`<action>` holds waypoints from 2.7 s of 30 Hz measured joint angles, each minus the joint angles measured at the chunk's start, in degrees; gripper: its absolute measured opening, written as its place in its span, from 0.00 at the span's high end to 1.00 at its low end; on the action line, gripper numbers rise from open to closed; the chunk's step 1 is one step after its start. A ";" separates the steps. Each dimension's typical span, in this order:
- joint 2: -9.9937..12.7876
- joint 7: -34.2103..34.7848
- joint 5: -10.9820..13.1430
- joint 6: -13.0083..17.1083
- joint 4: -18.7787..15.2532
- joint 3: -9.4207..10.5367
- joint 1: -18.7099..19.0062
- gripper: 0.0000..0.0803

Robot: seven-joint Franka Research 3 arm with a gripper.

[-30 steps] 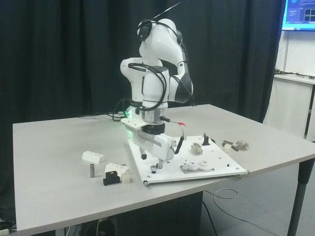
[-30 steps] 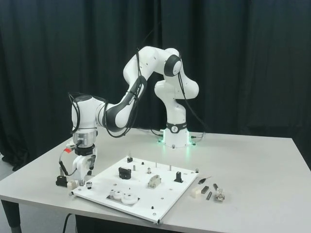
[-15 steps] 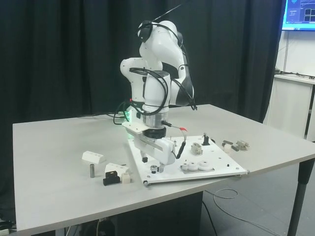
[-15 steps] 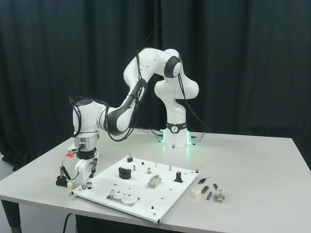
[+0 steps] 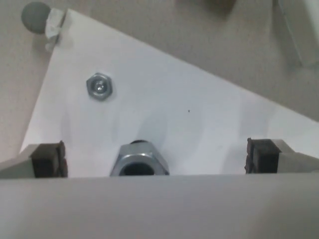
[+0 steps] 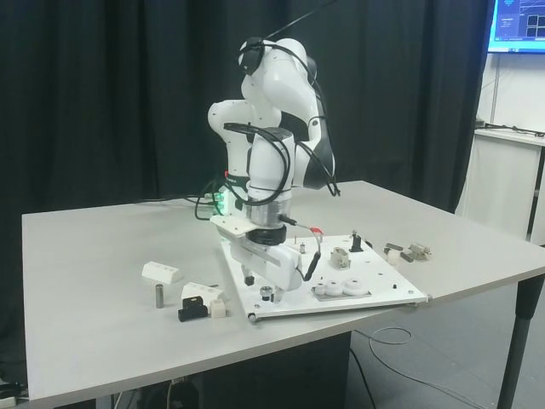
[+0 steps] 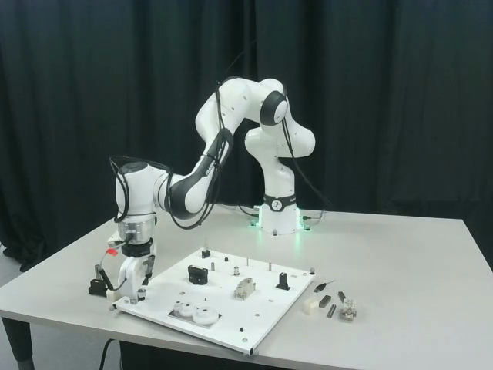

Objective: Remove bolt 4.

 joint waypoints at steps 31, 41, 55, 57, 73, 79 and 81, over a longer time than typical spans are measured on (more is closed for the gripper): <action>0.31 -0.03 1.01 1.32 0.21 0.97 -0.43 0.69; 0.38 -3.35 0.80 1.36 0.30 0.97 -0.47 0.69; 0.41 -15.60 0.80 1.37 0.37 1.03 -0.47 0.69; 0.41 -17.71 0.80 1.40 0.37 1.05 -0.47 0.69; 0.38 -40.20 0.85 1.36 0.37 1.09 -0.45 0.69; 0.36 -48.53 0.85 1.30 0.37 1.09 -0.43 0.69; 0.35 -51.48 0.85 1.29 0.36 1.10 -0.42 0.69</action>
